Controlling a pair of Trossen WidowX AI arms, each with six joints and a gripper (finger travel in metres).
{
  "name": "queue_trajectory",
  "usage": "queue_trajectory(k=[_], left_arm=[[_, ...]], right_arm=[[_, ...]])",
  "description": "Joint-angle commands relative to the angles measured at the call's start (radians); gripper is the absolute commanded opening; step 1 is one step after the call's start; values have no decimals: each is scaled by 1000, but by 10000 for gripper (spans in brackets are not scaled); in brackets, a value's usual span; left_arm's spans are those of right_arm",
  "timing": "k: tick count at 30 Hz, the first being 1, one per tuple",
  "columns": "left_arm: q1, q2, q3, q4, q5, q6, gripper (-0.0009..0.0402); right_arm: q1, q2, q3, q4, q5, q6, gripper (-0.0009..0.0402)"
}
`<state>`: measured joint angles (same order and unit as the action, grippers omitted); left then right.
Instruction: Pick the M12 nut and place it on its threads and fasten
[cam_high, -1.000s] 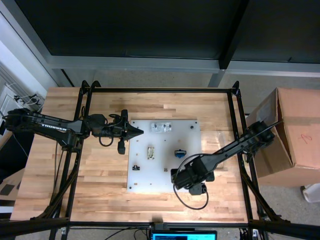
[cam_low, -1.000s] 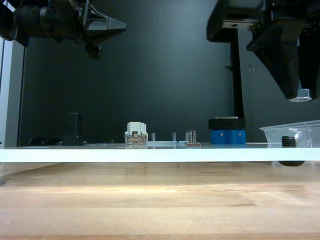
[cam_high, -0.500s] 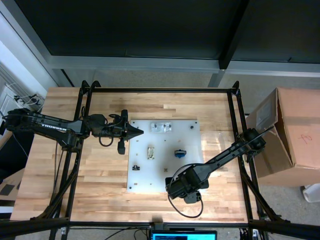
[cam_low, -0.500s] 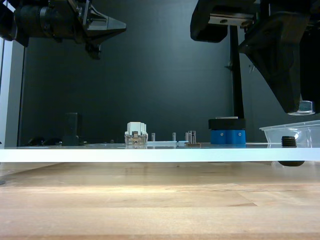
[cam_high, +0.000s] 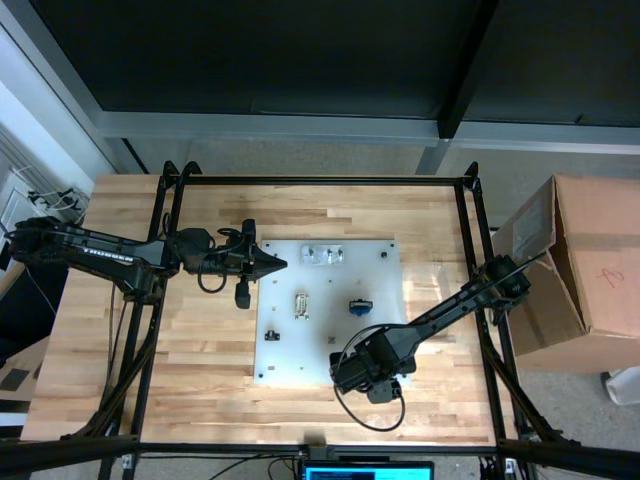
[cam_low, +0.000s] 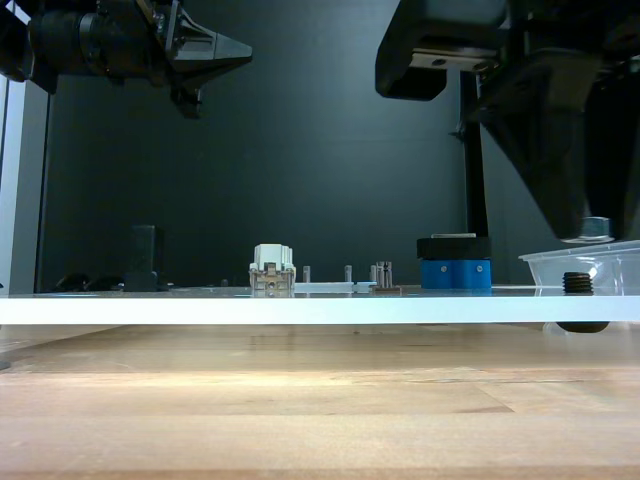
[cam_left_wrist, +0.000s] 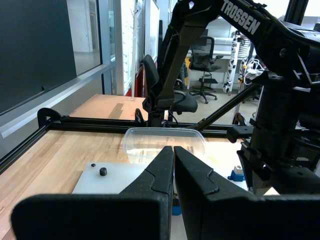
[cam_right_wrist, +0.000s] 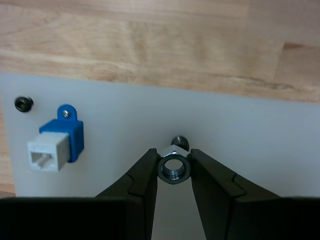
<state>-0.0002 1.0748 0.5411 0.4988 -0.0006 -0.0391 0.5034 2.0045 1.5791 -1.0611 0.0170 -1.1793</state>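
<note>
Your right pincer (cam_right_wrist: 173, 162) grips the nut (cam_low: 597, 229) seemingly off-line above the stud (cam_low: 578, 283), risking cross-threading, while your left pincer (cam_left_wrist: 173, 148) hangs closed over the board's (cam_high: 285, 350) left edge.

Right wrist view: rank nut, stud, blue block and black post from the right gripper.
1. M12 nut: held in right gripper.
2. Stud: just beyond nut.
3. Blue block: farther along.
4. Black post: past block.
Left gripper: shut, raised by the board's far left edge.

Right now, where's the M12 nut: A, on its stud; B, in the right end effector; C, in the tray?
B: the right end effector, over the board's near right, pinches the M12 nut above the bare stud; the left end effector hangs shut at the board's left edge.
</note>
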Motion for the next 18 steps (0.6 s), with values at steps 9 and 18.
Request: queue_trajectory(k=[9, 18], left_arm=[[0, 0, 0, 0, 0, 0, 0], [0, 0, 0, 0, 0, 0, 0]], right_arm=[[-4, 0, 0, 4, 0, 3, 29], [-2, 16, 0, 13, 0, 4, 29]])
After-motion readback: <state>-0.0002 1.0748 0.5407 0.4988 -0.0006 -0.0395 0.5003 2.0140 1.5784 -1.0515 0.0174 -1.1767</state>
